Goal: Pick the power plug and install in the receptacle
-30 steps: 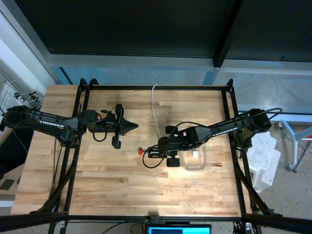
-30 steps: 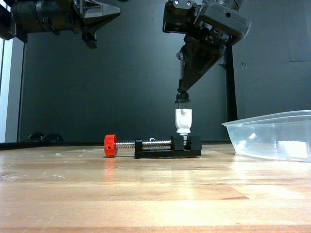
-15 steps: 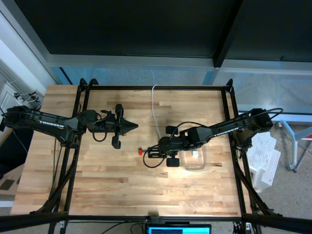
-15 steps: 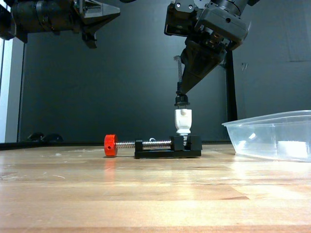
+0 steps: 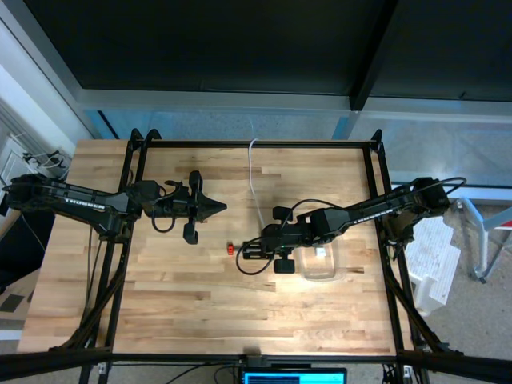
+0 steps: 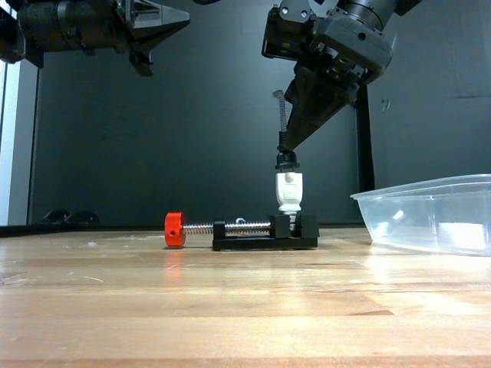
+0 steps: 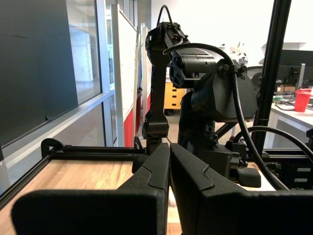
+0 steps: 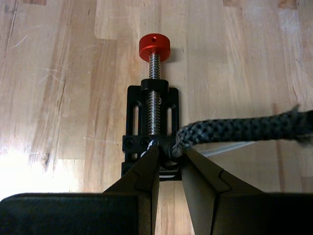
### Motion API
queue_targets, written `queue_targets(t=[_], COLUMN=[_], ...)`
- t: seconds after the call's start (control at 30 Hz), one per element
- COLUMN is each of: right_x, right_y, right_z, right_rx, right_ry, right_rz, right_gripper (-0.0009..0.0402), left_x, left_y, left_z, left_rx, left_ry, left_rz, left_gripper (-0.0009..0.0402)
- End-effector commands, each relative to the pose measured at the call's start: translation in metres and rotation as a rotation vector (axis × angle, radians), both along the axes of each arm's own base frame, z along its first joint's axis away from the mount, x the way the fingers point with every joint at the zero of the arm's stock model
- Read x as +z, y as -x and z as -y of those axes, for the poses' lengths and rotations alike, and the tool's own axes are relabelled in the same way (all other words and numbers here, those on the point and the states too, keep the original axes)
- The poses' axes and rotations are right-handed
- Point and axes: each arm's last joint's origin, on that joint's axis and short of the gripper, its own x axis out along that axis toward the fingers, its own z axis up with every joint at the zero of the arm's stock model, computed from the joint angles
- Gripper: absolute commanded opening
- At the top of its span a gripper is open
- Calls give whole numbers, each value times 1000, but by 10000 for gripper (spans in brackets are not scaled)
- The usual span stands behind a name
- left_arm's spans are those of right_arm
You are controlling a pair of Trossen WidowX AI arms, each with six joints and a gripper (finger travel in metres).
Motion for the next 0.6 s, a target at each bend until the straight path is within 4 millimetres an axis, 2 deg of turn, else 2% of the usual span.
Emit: queue_targets(t=[0.03,0.6], right_x=[-6,-22], right_y=[2,7], right_z=[0,2], right_rx=[3,-1], right_ry=[-1,-18], right_rz=[-23,-34], right_gripper=[0,0], left_x=[0,0], left_y=[0,0], left_z=[0,0], left_rx=[0,0], left_ry=[0,0], left_rz=[0,0], left_gripper=[0,0])
